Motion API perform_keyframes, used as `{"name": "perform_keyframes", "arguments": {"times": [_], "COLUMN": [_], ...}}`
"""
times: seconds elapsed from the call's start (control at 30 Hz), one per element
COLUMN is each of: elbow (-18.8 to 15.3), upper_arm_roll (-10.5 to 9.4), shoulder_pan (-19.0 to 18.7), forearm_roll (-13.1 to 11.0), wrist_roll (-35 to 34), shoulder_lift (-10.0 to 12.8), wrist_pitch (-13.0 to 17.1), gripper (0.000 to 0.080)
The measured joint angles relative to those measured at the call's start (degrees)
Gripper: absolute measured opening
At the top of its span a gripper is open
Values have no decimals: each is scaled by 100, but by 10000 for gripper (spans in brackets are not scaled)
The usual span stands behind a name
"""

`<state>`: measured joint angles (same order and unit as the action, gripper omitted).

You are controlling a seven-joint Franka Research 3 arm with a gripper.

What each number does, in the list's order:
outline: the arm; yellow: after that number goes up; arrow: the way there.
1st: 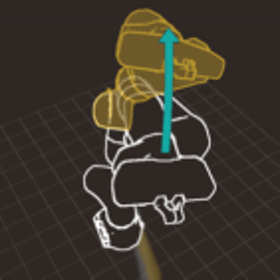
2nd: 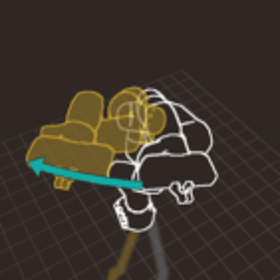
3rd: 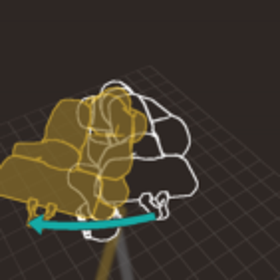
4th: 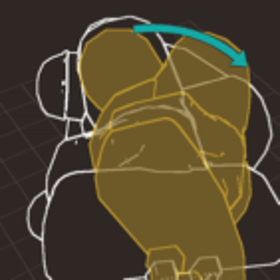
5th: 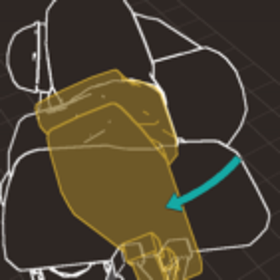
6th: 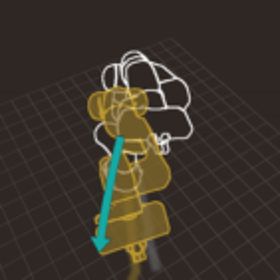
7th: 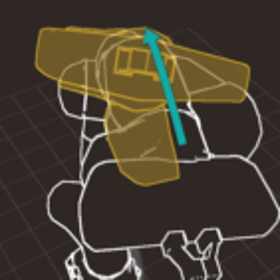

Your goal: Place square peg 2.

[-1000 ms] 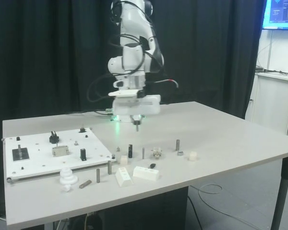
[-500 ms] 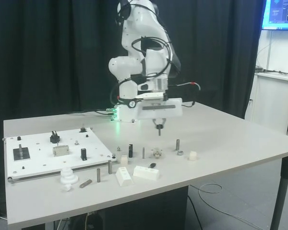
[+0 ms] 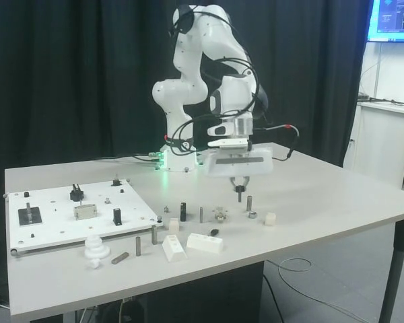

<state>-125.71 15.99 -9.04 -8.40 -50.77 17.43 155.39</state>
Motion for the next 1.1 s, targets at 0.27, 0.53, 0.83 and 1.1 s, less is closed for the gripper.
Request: {"name": "perform_keyframes", "arguments": {"times": [0.27, 0.53, 0.83, 1.1], "elbow": [345, 581, 664, 724], "upper_arm_roll": [-32, -42, -82, -137], "shoulder_pan": [0, 0, 0, 4], "forearm_roll": [0, 0, 0, -1], "wrist_roll": [58, 405, 589, 618], "shoulder_lift": [382, 671, 883, 997], "wrist_pitch": [-110, -293, -285, -257], "gripper": [76, 76, 76, 76]}}
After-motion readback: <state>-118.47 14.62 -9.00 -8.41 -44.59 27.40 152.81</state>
